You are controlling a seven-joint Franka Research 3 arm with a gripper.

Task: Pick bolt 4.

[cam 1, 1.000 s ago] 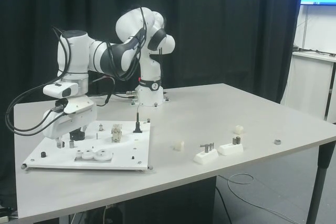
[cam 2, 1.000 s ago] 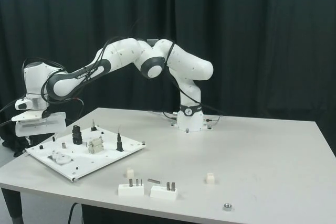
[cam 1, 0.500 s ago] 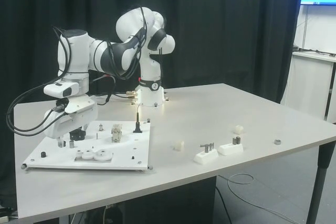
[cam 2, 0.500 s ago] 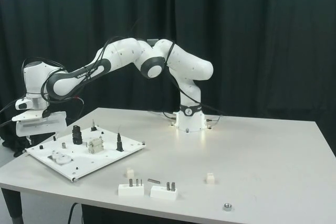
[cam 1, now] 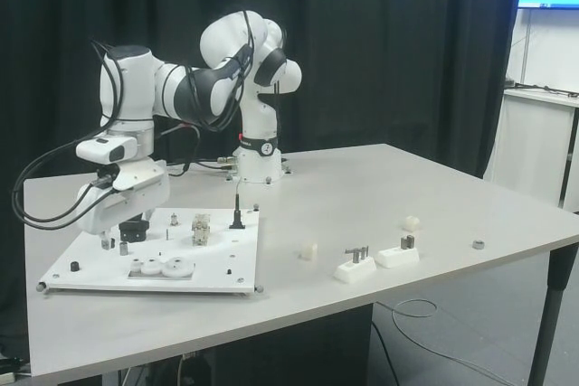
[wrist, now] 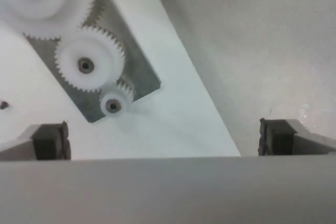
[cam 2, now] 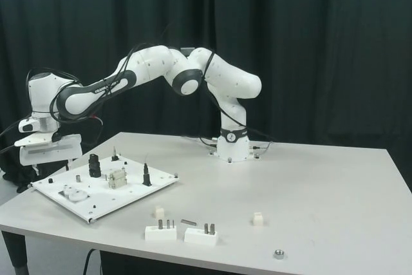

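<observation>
At lower left of the first room view we see the white board on the table. The bolt stands on it just under our tool, which hangs empty, fingers spread wide, beside meshed gears.

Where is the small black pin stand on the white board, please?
In the first room view, the black pin stand sits near the white board's far edge, beside the grey block.

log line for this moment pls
gripper: open, holding nothing | position: above white assembly board | below: white plastic gears | bolt 4: not picked
</observation>
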